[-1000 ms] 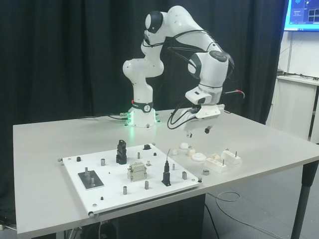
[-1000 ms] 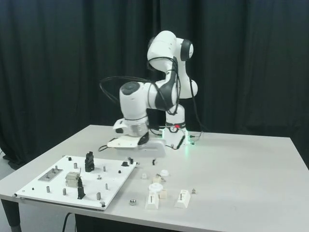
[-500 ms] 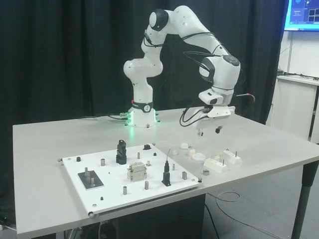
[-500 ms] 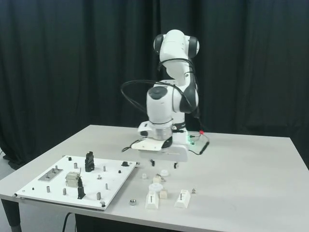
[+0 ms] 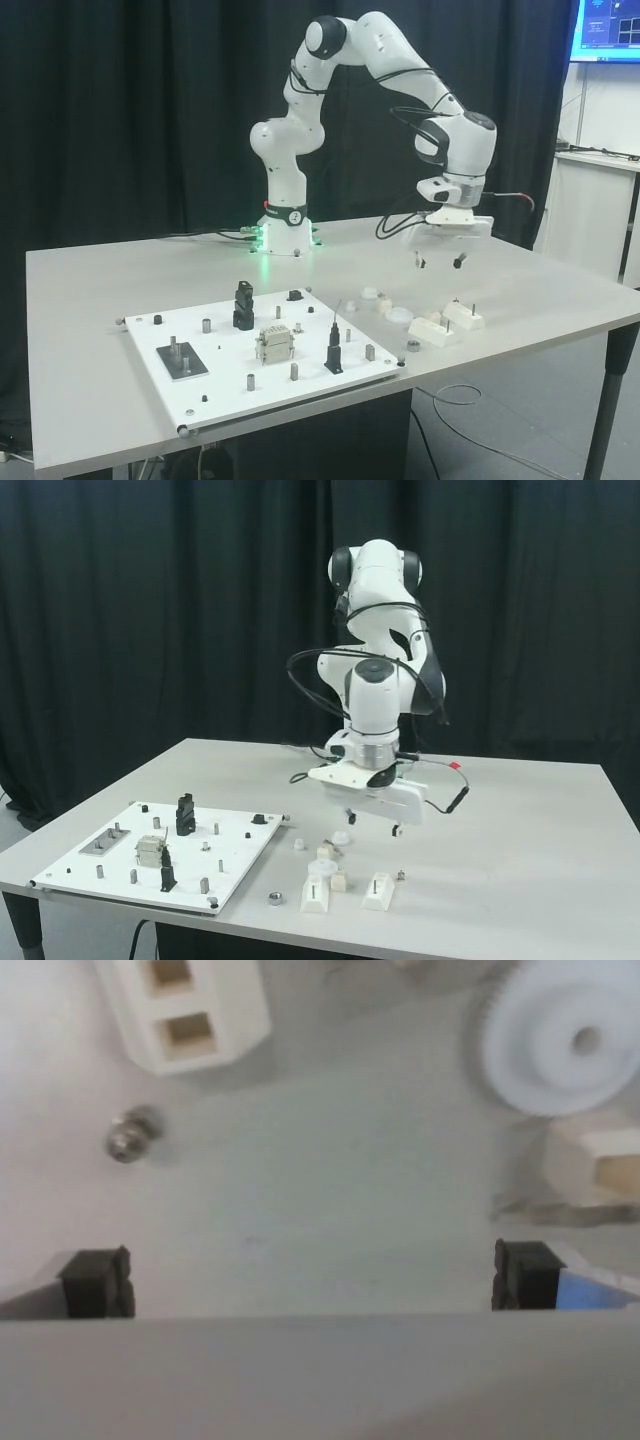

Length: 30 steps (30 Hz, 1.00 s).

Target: Pick BNC.

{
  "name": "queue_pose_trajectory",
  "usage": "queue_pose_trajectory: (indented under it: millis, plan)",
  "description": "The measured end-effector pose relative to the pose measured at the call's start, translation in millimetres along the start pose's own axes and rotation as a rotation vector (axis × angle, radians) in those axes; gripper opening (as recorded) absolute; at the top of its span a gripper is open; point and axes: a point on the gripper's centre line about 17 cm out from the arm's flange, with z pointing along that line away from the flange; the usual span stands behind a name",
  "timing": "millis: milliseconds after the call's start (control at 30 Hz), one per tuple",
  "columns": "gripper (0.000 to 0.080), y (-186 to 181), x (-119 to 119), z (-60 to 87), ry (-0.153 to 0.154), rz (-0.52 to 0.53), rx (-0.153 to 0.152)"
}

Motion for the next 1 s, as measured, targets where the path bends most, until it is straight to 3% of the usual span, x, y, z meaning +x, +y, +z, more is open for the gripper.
queue_pose_trajectory:
  millis: [233,500,1000]
  plan:
    - [0.0800,-14.6,1.8,-5.5,0.041,0.118,0.009]
    - [0.0800,-20.9,3.4,-6.9,0.065,0.261,0.027]
    - [0.0800,-32.4,4.5,16.8,0.147,0.438,0.090]
